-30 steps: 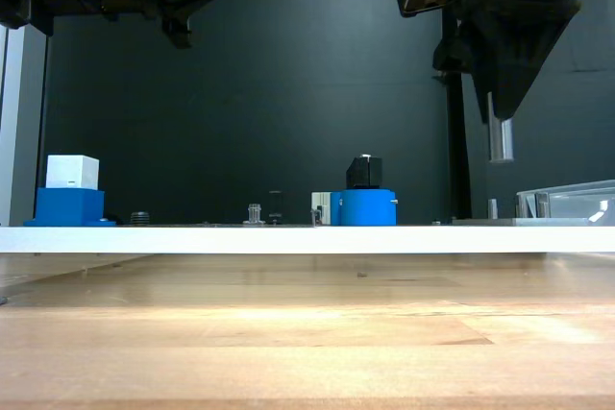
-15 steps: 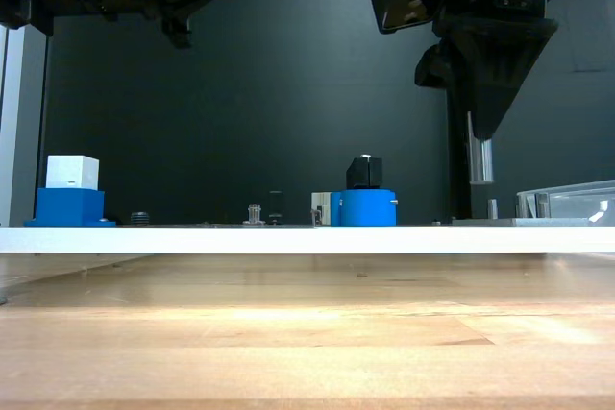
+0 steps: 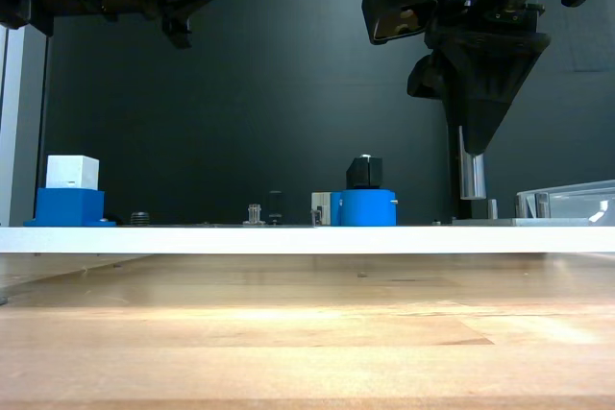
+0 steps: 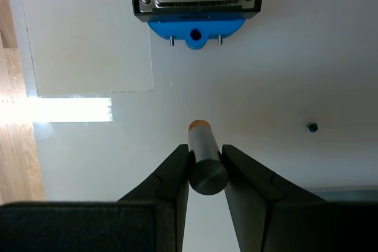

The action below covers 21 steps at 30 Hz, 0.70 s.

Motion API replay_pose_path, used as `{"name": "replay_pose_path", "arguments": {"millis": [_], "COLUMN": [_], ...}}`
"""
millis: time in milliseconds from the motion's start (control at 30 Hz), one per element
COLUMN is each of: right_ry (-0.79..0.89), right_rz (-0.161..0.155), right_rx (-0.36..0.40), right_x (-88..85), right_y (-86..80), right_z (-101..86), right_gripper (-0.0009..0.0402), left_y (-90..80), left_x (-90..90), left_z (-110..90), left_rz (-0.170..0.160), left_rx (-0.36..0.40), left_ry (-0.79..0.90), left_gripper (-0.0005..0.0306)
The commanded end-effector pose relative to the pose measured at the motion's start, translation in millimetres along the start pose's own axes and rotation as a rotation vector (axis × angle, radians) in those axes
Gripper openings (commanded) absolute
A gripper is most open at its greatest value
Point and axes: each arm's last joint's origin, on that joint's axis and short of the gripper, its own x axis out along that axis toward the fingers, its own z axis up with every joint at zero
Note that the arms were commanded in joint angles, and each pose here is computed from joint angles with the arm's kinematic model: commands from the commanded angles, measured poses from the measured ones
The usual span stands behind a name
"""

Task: Pick the 16mm cylinder and place it in the taskboard

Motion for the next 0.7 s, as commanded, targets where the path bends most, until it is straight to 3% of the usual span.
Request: {"name": "replay_pose_path", "arguments": {"millis": [33, 700], "right_ry": [0.0, 0.004], "right_rz": [-0.002, -0.004], "right_rx": [-0.003, -0.011], "right_x": [0.7, 3.8], "right_y": [-0.4, -0.9], "right_z": [-0.2, -1.9], "right_gripper": [0.0023, 0.0023], "left_y": [0.1, 0.1], "left_x": [0.0, 0.0], "left_z": [0.0, 0.0], "left_rz": [0.0, 0.0], "left_rx": [0.0, 0.0], "left_ry": [0.0, 0.0], "left_gripper": [0.0, 0.0]}}
